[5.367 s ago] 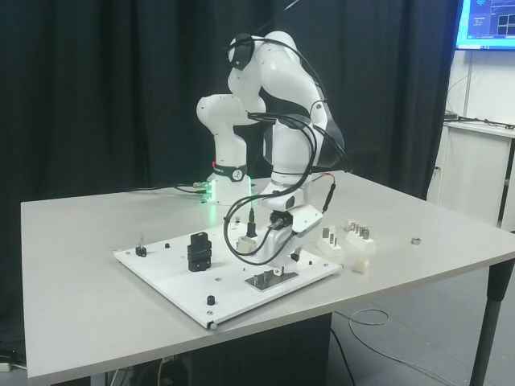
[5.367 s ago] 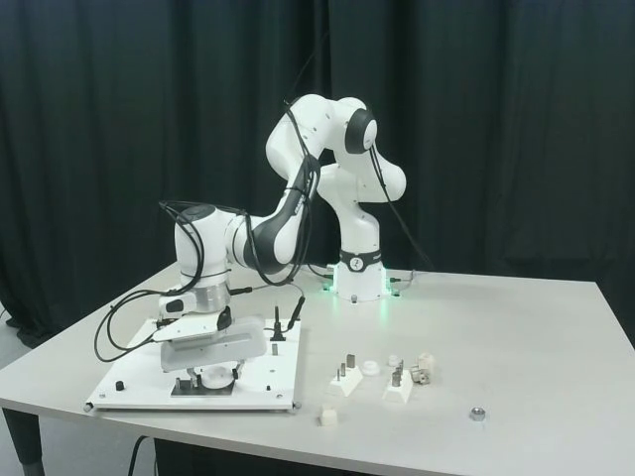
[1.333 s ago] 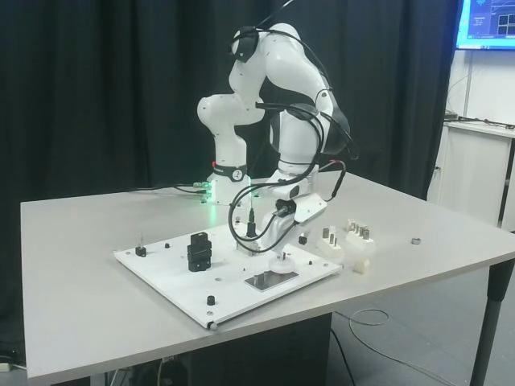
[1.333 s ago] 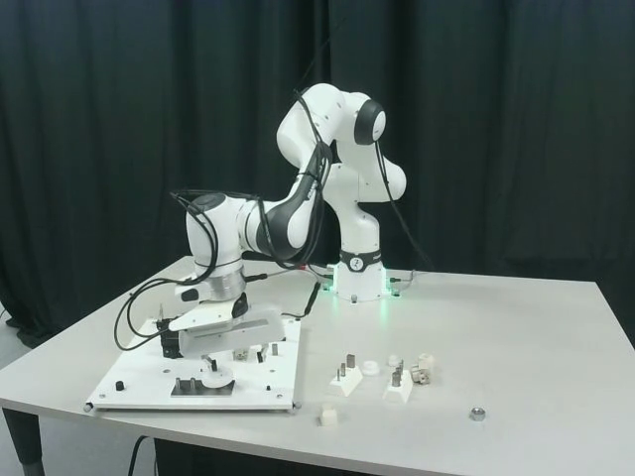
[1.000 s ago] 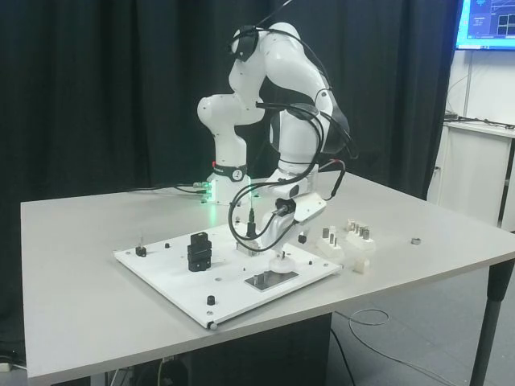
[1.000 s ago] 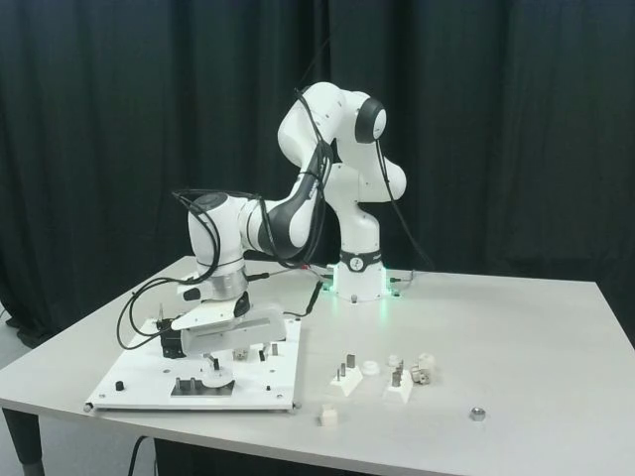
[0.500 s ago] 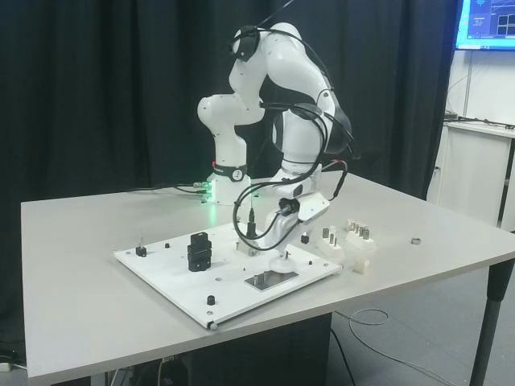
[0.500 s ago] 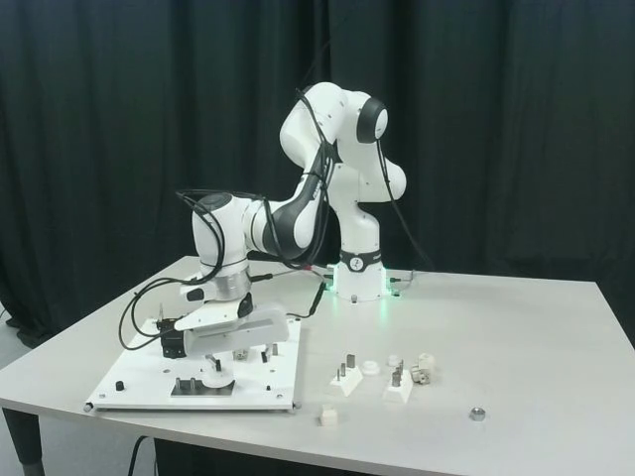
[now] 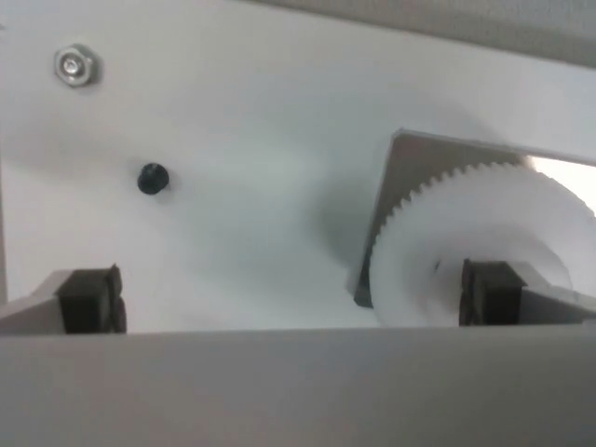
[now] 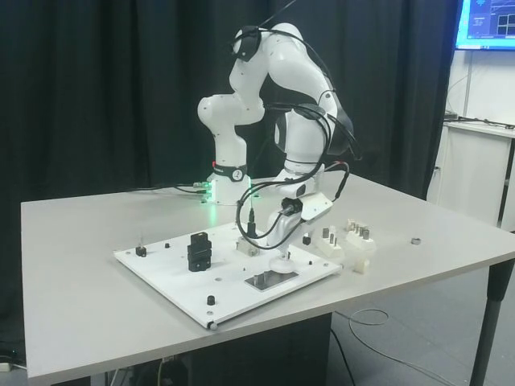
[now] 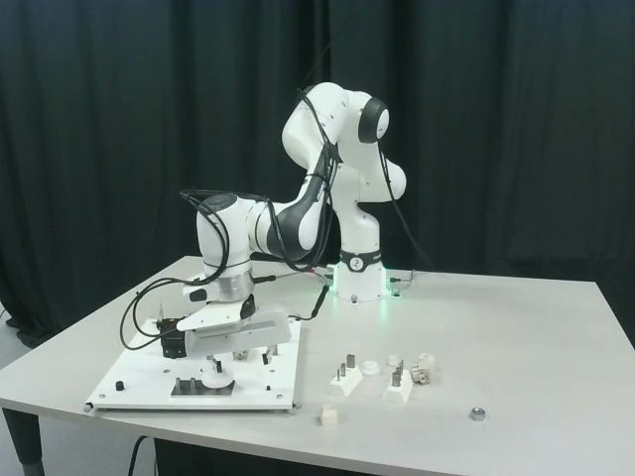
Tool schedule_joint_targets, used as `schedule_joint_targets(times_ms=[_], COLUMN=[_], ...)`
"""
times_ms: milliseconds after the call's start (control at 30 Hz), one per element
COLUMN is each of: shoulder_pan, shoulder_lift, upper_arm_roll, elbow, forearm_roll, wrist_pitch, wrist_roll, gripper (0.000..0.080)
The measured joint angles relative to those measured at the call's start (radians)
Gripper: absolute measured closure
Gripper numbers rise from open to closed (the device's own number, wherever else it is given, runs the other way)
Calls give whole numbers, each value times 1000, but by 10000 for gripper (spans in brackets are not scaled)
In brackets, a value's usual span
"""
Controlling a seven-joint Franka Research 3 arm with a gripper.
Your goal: Insert large gear.
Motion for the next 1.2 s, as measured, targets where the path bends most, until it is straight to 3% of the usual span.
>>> schedule_joint_targets(times_ms=[300,833,1200], shoulder_pan=[-1,-2,-2], shoulder_lift=[-6,-9,-4], upper_arm_roll=[-4,0,7], elbow=[-10,-18,-45], forearm_roll=[-25,-26,-26], wrist_pitch=[-3,5,66], wrist_roll=[17,17,17], gripper=[3,3,3])
